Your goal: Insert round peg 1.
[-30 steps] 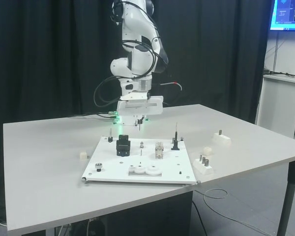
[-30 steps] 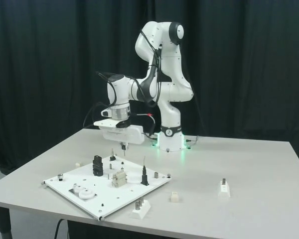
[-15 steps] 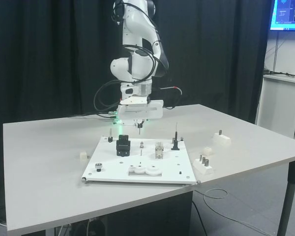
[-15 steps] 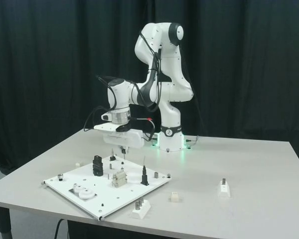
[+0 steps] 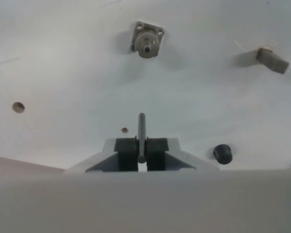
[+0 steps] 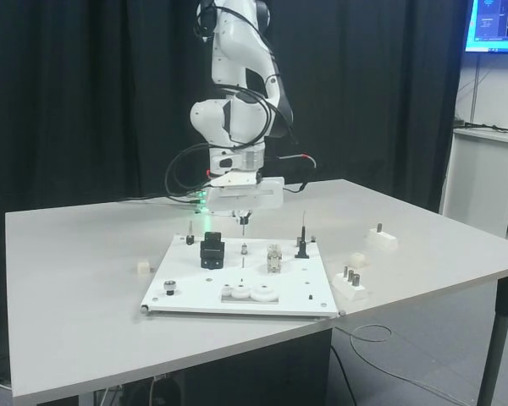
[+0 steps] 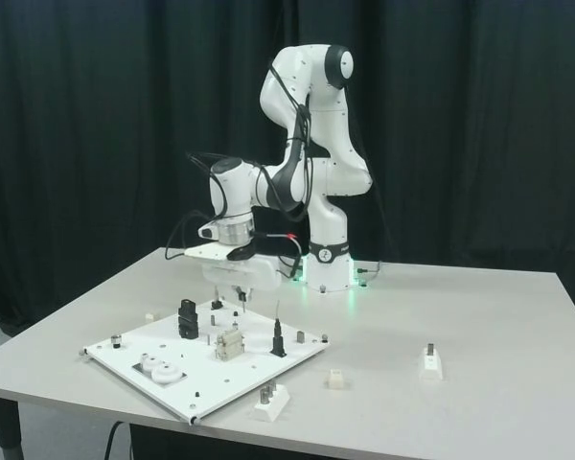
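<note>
My gripper (image 5: pixel 141 154) is shut on a thin grey round peg (image 5: pixel 141 127), which stands out past the black pads (image 5: pixel 126 151). In the first room view the gripper (image 6: pixel 243 215) hangs over the back part of the white board (image 6: pixel 305 283), with the peg pointing down and its tip a little above the surface. Seen from the second room camera, the gripper (image 7: pixel 240 290) is above the board (image 7: pixel 134 350), behind a black fixture (image 7: pixel 187 319). Beneath the peg the wrist view shows the board (image 5: pixel 77 73), a small hole (image 5: pixel 124 129) and a grey metal socket (image 5: pixel 147 42).
On the board stand a black fixture (image 6: pixel 212 251), a tall black post (image 6: pixel 302 245), a grey part (image 6: pixel 273 258) and white gears (image 6: pixel 252 293). Beside the board lie a white peg holder (image 6: pixel 350 283), white blocks (image 6: pixel 381 238) (image 6: pixel 356 259) and a small block (image 6: pixel 142 267).
The arm has lowered the gripper with the peg and carried it a little forward, over the back of the board. Nothing on the table has moved.
</note>
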`<move>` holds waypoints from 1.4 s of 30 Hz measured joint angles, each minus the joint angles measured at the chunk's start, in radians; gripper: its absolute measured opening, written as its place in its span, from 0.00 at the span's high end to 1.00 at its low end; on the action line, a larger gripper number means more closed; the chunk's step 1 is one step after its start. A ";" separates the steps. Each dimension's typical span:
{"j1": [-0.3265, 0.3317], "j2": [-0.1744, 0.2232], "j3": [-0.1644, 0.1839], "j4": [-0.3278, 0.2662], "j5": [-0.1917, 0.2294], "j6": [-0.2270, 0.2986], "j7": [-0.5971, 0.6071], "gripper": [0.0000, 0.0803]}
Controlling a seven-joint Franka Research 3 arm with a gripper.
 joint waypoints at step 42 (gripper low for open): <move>0.024 0.060 0.000 -0.023 0.055 -0.009 -0.006 0.96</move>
